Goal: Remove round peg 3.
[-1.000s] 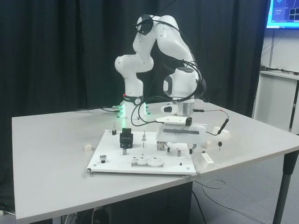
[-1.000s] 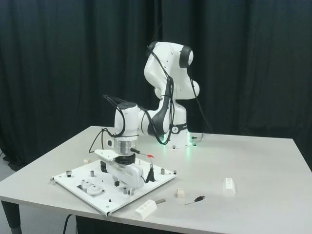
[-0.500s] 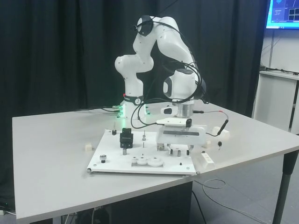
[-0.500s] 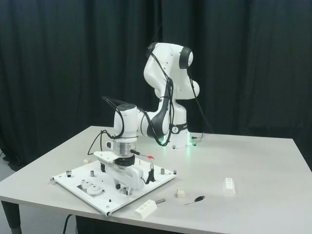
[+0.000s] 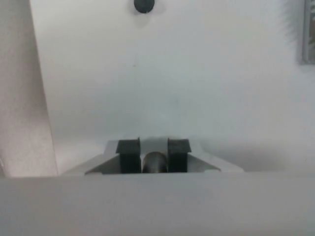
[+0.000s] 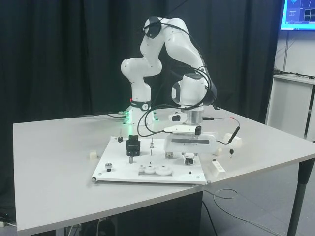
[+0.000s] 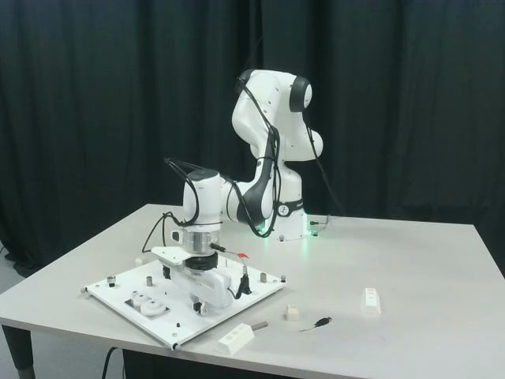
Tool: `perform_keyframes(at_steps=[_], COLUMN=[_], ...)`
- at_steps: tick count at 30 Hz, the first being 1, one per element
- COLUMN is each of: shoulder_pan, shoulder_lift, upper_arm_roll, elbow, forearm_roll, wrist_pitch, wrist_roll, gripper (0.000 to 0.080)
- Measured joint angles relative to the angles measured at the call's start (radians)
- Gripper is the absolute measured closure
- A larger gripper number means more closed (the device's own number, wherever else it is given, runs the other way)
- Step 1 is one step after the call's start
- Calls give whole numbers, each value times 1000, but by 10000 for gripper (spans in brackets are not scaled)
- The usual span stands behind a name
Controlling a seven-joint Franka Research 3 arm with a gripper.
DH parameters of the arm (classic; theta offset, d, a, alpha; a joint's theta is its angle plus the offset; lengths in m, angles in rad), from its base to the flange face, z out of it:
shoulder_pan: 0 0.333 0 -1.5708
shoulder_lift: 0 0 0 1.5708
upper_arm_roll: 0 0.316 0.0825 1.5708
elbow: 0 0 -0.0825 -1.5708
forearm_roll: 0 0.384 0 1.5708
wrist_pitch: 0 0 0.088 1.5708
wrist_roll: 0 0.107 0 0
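A: Where do things stand, biggest first?

B: The grey table fills the lower frame; the white board lies centre; the end effector hangs just above it.

A: And round peg 3?

B: Clamped between the black fingers, low centre in the wrist view.

The arm is finished in white, with black joint caps and black cables run along it. A green glow is seen at its base. The table is grey. The board is white, and on it are carried white gears and a black block. In the wrist view, the fingertips are black, with a grey round peg gripped between them. A black curtain fills the background. White blocks are noted at lower right in the second room view.
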Motion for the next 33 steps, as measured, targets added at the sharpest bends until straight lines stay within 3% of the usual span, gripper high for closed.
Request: perform_keyframes(at_steps=[16,33], shoulder_pan=[-4,-4], shoulder_lift=[0,-14], upper_arm_roll=[-1,-15], elbow=[12,63], forearm_roll=[13,13], wrist_pitch=[-26,-137], wrist_roll=[-10,-22], gripper=[687,689])
